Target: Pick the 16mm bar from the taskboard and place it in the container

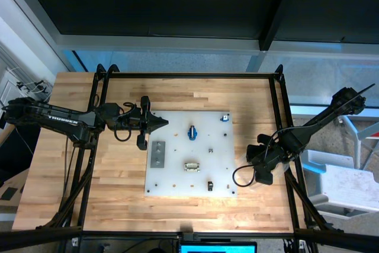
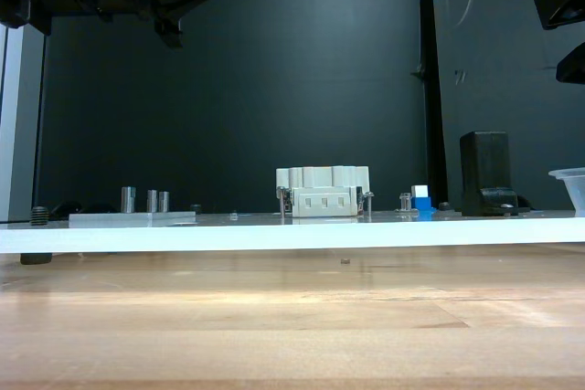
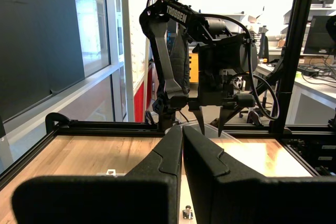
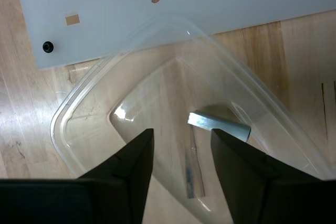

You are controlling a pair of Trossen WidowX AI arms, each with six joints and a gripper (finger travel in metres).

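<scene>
Two fingers (image 4: 131, 166) of the right gripper (image 4: 181, 132) stand apart with nothing between them. They point down into the container (image 4: 79, 108).

1. Relation of bar to fingers. The 16mm bar (image 4: 218, 124) lies on its side on the floor of the container. It is below the fingertips, clear of them, and offset toward one finger rather than centred in the gap. Its long axis runs nearly parallel to the line joining the two fingertips, with a slight slant. I judge that the jaws would close along its length and not across it, so a re-grip would first need a wrist turn.

2. Container. Its nearest rounded corner sits just beside the edge of the taskboard (image 4: 157, 19), resting on the wooden table.

3. Task state. With the bar inside the container and free of the fingers, I judge the placement done. The only move left is a straight lift of the right arm out of the container, keeping both fingers clear of the rim.

4. Other arm. The left gripper (image 1: 164, 122) hangs over the taskboard edge farthest from the container, well apart from it. Its fingers are brought together and hold nothing. The right arm is much the nearer to the bar.
</scene>
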